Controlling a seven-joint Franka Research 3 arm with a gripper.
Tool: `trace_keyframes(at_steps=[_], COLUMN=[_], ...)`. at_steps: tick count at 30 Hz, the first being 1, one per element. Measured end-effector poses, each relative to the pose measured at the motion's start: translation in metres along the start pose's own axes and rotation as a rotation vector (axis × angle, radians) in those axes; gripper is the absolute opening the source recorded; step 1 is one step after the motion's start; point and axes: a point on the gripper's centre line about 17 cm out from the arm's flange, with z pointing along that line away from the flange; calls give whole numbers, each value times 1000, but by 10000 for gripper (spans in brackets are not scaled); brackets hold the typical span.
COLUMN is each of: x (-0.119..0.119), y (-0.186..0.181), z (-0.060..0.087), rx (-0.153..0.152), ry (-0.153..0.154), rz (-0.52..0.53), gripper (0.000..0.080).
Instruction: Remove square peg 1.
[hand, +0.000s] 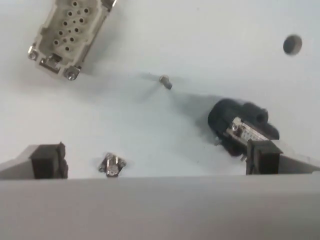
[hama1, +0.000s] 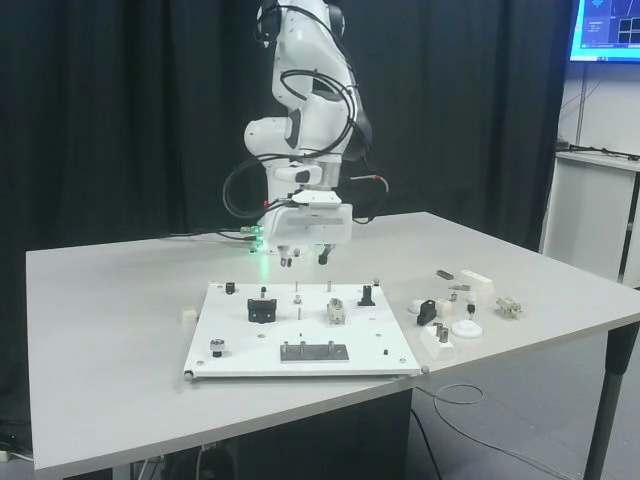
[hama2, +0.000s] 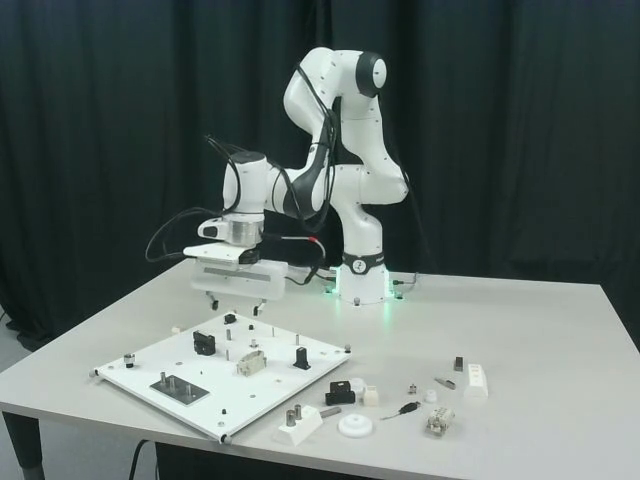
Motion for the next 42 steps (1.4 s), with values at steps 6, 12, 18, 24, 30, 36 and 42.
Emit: trace_keyframes(at_steps=[6,12,18,24,30,36,42], x=[5,7,9,13,18,22,24], y=[3,8,15,19,23,25,25], z=[6,14,23,32,41,50,59], rx=[7,11,10,8,3,11,28], ry=[40,61,68,61,47,34,21], rz=[-101,-133,-137,-139,-144,-149,-156], gripper=[800,800,800,800,800,800,800])
